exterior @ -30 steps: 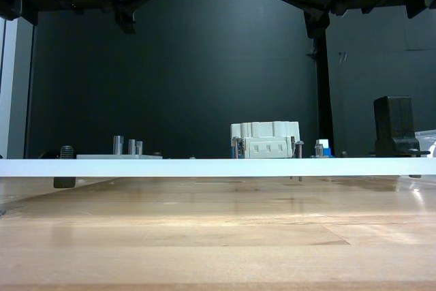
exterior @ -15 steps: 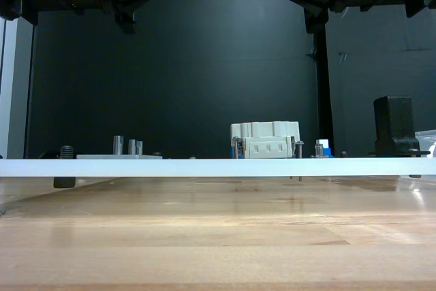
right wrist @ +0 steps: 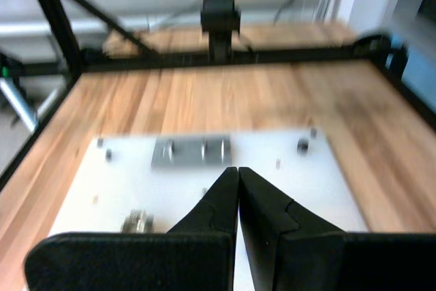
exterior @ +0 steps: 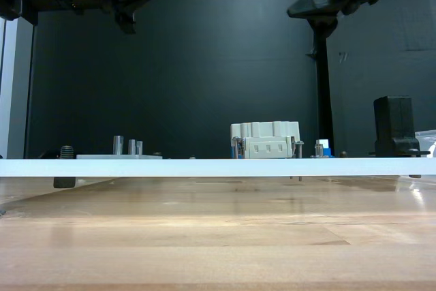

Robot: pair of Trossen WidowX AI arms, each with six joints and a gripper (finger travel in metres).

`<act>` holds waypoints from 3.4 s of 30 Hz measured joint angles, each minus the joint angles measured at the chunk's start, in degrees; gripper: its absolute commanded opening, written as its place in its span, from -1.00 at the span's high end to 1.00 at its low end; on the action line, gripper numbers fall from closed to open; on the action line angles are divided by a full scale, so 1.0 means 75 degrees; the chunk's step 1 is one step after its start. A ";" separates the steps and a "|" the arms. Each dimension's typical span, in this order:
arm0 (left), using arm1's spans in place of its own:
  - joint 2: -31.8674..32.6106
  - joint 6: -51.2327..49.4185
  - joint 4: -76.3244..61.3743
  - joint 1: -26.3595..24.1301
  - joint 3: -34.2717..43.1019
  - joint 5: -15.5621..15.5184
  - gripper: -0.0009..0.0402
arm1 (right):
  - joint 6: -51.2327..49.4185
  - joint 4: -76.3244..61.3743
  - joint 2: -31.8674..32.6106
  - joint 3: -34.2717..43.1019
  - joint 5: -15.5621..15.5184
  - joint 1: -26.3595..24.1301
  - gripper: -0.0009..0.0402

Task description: Remove the HAN10E connector from the taskboard and place in the container

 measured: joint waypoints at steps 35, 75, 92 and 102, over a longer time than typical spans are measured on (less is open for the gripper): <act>0.0000 0.0000 0.0003 0.0000 0.0003 0.0003 0.96 | 0.0405 -0.1207 -0.0003 0.0490 0.0009 0.0256 0.96; 0.0000 0.0000 0.0003 0.0000 0.0000 0.0000 0.96 | 0.0055 0.5164 -0.0003 -0.1705 0.0667 0.0245 0.96; 0.0000 0.0000 0.0000 0.0000 0.0000 0.0000 0.96 | -0.0006 0.4922 -0.0003 -0.1798 0.0527 0.0076 0.96; 0.0000 0.0000 0.0003 0.0000 0.0000 0.0003 0.96 | 0.0044 0.4922 -0.0003 -0.1798 0.0527 0.0079 0.96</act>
